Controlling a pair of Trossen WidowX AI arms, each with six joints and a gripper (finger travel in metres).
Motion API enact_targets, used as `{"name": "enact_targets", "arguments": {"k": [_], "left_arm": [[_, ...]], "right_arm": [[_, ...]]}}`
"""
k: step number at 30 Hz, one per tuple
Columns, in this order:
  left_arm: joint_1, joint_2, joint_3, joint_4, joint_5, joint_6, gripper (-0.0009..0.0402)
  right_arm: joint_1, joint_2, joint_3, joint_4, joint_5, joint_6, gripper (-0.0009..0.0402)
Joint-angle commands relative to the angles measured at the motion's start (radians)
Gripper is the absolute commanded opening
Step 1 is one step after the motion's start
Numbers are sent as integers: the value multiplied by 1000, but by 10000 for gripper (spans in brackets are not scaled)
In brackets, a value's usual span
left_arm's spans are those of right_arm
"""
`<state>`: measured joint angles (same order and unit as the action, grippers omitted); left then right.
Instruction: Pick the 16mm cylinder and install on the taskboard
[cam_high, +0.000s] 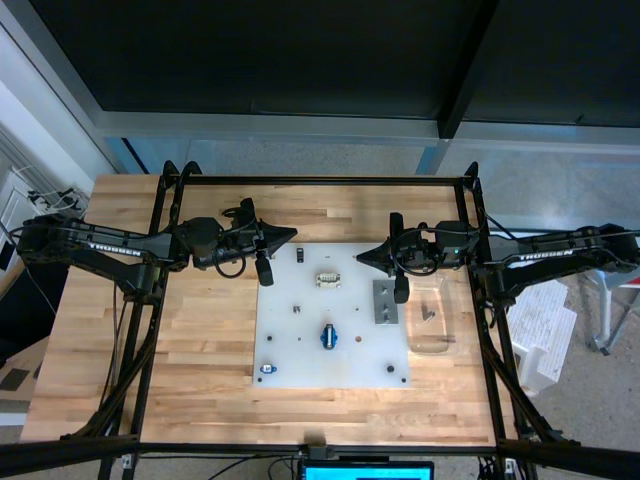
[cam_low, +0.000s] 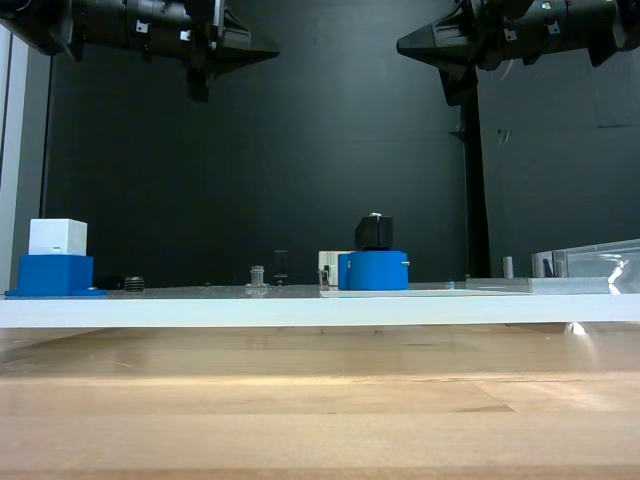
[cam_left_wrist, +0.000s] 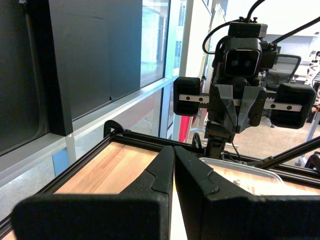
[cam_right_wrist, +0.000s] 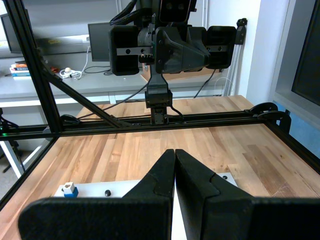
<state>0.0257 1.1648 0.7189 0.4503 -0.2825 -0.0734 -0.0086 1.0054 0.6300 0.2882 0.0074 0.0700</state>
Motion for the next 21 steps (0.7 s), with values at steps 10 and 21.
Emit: {"name": "enact_targets", "arguments": {"k": [10, 21], "left_arm": [[0, 0, 0, -9, 309, 7, 0], [1, 0, 0, -3, 304, 7, 0]], "right_arm": [[0, 3, 0, 115, -1, -26, 0], [0, 4, 9, 111, -5, -22, 0]]}}
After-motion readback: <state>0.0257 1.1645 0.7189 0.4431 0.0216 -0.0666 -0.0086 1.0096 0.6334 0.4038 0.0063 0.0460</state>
